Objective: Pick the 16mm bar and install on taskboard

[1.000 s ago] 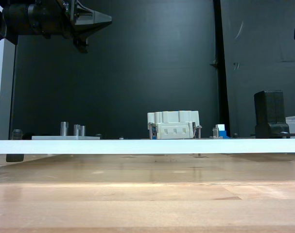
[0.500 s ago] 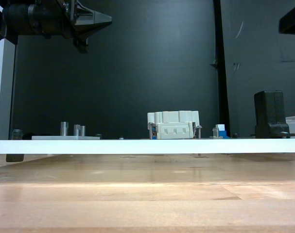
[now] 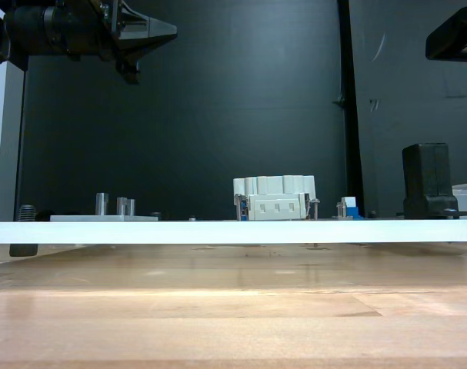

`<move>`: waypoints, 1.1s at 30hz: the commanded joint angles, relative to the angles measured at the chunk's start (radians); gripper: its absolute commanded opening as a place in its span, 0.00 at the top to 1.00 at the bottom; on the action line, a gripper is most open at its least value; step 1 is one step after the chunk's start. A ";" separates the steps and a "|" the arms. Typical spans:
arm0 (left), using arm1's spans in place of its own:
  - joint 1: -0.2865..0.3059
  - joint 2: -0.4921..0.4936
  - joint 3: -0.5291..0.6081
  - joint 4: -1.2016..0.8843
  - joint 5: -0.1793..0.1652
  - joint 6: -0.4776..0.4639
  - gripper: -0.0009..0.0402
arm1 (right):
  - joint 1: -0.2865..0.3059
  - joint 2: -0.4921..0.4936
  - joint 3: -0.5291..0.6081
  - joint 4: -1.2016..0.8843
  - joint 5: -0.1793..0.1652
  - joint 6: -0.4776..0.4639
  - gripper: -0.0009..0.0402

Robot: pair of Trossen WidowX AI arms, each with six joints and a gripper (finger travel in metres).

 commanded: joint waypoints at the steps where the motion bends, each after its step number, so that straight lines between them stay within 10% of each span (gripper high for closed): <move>1: 0.000 0.000 0.000 0.001 0.000 0.000 0.98 | -0.004 0.009 0.000 0.003 0.001 0.000 0.95; 33: 0.000 0.000 0.000 0.000 0.000 0.000 0.98 | -0.017 0.042 -0.056 0.100 -0.002 -0.022 0.95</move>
